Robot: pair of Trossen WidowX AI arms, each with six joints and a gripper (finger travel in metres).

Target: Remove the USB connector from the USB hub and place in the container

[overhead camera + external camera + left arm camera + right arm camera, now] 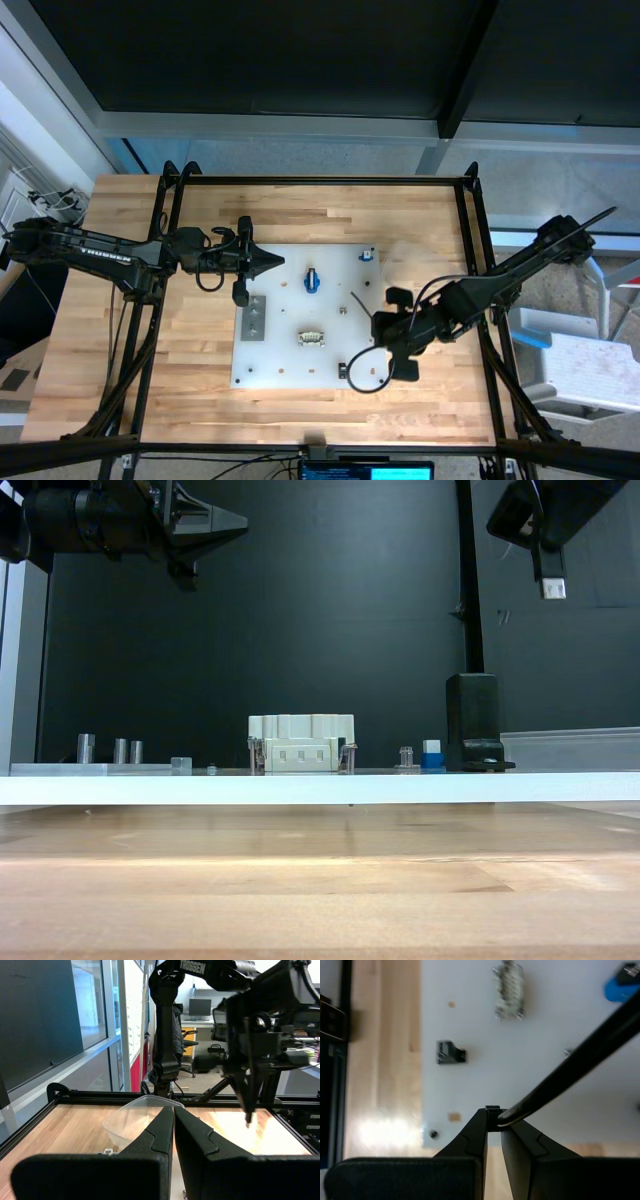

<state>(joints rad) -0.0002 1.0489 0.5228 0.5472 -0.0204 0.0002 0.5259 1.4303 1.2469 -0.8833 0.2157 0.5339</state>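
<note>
Inside right gripper (493,1121): USB connector (552,586); left gripper (173,1112) aloft.

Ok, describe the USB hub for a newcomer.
Find the white task board, left gripper shut over its far left. At its near right corner, beside the right gripper holding the USB connector, sits the USB hub: small and black, unlike the beige socket.
</note>
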